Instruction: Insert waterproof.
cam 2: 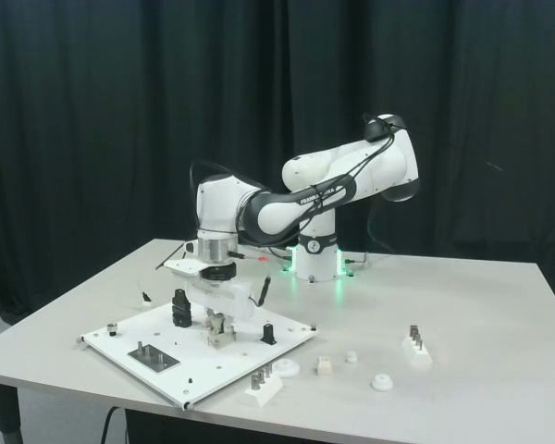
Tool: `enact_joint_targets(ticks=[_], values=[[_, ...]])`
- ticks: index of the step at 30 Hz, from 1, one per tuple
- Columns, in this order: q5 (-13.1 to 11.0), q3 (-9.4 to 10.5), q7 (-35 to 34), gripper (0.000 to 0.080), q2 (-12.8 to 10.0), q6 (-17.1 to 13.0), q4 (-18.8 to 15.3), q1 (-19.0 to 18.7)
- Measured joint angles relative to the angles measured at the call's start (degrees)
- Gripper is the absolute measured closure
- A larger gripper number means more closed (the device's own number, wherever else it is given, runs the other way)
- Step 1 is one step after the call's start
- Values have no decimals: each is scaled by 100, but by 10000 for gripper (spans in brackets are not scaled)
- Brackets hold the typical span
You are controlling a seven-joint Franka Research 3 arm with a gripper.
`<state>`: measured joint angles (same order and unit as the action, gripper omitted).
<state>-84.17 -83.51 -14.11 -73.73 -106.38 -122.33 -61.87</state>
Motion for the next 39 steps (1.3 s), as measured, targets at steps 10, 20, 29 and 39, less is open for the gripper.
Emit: enact_joint_targets(ticks=[10,20,29,39], values=[[47,-21,0,487,0,106,11,8],[47,-26,-10,487,0,156,30,36],[47,-47,-14,487,1,297,80,94],[47,-50,-11,487,0,340,113,171]])
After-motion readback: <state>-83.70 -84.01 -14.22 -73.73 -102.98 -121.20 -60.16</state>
